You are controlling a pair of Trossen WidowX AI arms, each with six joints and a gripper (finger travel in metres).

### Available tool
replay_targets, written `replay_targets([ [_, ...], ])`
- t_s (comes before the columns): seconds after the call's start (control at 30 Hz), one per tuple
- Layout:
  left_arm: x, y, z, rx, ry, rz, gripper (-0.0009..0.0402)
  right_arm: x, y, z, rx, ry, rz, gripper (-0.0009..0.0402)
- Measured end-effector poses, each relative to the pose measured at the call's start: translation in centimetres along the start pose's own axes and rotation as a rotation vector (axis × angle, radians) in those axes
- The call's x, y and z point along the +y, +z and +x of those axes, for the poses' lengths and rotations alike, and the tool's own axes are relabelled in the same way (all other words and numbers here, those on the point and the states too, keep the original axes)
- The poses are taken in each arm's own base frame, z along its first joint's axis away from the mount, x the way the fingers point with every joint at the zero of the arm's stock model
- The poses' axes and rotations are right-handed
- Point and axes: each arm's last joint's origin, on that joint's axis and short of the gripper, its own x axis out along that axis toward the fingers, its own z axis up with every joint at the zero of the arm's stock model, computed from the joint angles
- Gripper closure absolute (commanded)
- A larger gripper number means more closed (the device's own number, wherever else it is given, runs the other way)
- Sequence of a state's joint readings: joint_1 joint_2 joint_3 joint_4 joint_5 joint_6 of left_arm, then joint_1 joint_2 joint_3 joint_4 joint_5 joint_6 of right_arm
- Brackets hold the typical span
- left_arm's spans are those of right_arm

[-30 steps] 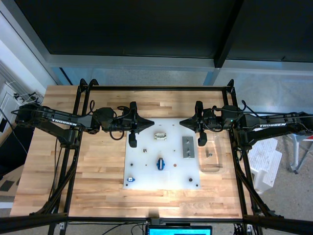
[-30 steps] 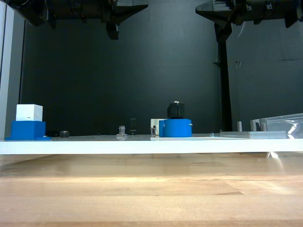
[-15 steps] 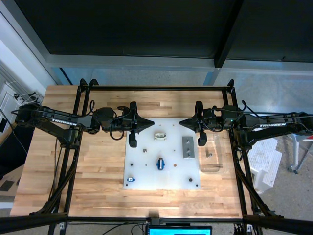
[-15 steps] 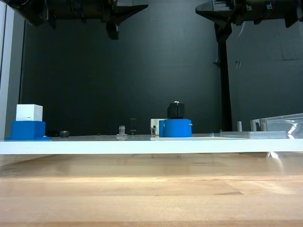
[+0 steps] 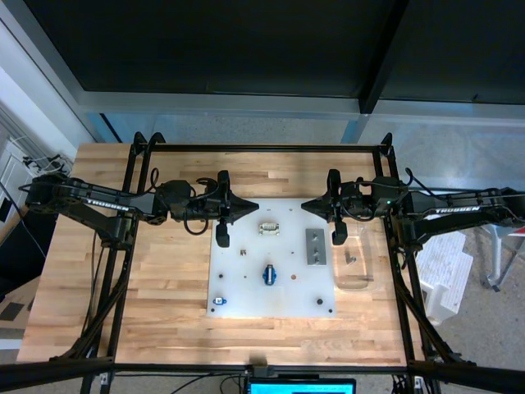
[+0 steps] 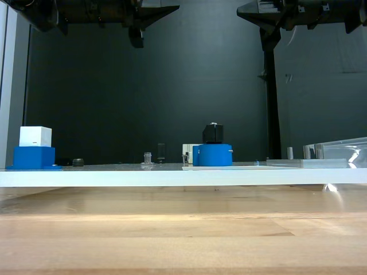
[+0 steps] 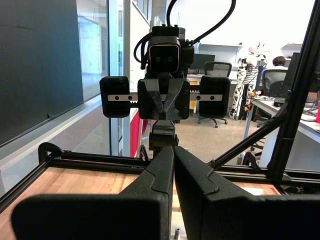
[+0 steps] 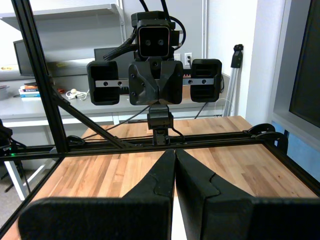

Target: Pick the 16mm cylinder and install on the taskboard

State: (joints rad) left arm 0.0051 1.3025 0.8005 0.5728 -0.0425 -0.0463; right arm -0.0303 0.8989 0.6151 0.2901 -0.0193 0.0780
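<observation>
The taskboard point(image 5: 246, 283) is a white square plate in the middle of the table, carrying a grey block point(image 5: 316, 246), a blue fitting point(image 5: 268, 274) and a beige connector point(image 5: 267, 227). The 16mm cylinder point(image 5: 350, 257), a tiny grey peg, lies in the clear tray point(image 5: 367, 271) just right of the board. My left gripper point(image 5: 254, 207) hovers shut over the board's far left edge, holding nothing. My right gripper point(image 5: 305, 206) hovers shut over the far right edge, tip to tip with the left and up-left of the cylinder. Both wrist views show the fingers point(image 7: 160, 175) point(image 8: 162, 175) pressed together.
A black frame point(image 5: 262, 148) rings the wooden table. In the low view both grippers point(image 6: 175, 8) point(image 6: 241, 10) hang high above the taskboard point(image 6: 172, 176). A small blue and white part point(image 5: 217, 301) sits at the board's near left corner. Bare wood lies left of the board.
</observation>
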Motion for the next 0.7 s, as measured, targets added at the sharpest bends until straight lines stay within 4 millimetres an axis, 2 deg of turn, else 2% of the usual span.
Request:
replay_targets([
  [0.23, 0.0, 0.0, 0.0, 0.000, 0.000, 0.000, 0.0393, 0.0, -0.8, 0.1, 0.077, -0.001, 0.020, 0.0393],
  [0.4, 0.0, 0.0, 0.0, 0.000, 0.000, 0.000, 0.0393, -0.1, -1.8, -0.2, 0.284, -0.026, 0.100, 0.0393],
  [0.7, 0.0, 0.0, 0.0, 0.000, 0.000, 0.000, 0.0393, 0.4, -1.5, -2.3, 0.697, -0.069, 0.135, 0.0393],
])
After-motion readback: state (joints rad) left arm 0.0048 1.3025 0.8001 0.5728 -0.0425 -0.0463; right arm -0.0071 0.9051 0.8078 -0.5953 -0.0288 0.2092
